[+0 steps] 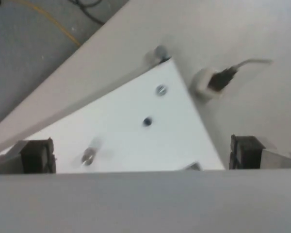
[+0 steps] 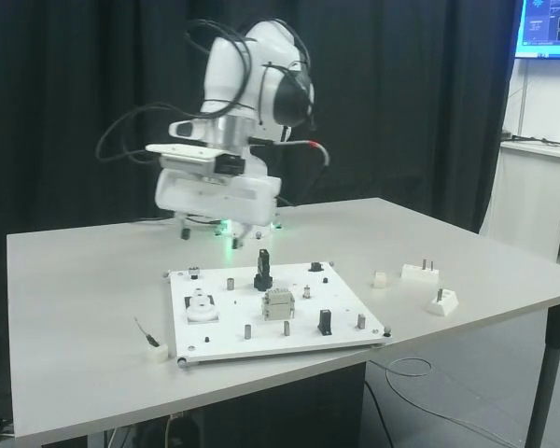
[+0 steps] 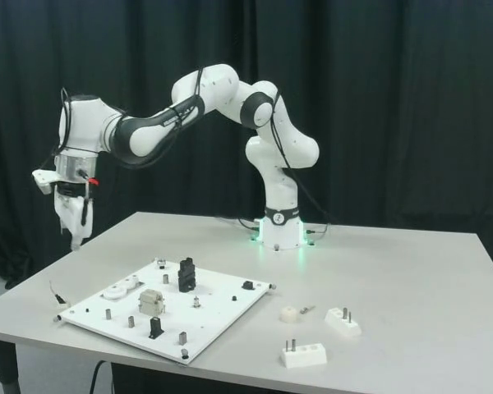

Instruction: Pick USB.

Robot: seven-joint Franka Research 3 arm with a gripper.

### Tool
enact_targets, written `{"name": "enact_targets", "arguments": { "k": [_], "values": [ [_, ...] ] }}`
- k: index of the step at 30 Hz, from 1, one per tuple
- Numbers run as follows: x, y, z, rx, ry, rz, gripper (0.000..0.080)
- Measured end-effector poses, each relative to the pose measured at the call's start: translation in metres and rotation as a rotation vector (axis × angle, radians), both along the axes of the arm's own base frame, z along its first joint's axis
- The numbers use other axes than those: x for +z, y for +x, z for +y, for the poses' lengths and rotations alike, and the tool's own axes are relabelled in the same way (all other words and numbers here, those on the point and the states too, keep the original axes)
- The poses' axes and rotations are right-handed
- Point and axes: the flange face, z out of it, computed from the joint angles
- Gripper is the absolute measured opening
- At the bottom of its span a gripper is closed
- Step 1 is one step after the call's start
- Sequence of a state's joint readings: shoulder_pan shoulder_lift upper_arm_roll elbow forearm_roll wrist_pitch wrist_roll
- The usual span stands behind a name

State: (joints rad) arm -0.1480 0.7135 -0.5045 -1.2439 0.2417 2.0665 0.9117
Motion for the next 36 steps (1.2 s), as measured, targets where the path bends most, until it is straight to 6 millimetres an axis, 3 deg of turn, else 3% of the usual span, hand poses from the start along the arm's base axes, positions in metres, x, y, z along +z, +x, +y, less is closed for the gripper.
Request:
{"name": "enact_targets", "arguments": {
  "k": [11,19,36],
  "values": [
    [0.002,-0.029,-0.058,-0.233,0.069,-0.122,0.08],
    [-0.006,-0.048,-0.089,-0.357,0.125,-0.172,0.08],
    [-0.053,-0.061,-0.106,-0.41,0.167,-0.097,0.08]
  ]
}}
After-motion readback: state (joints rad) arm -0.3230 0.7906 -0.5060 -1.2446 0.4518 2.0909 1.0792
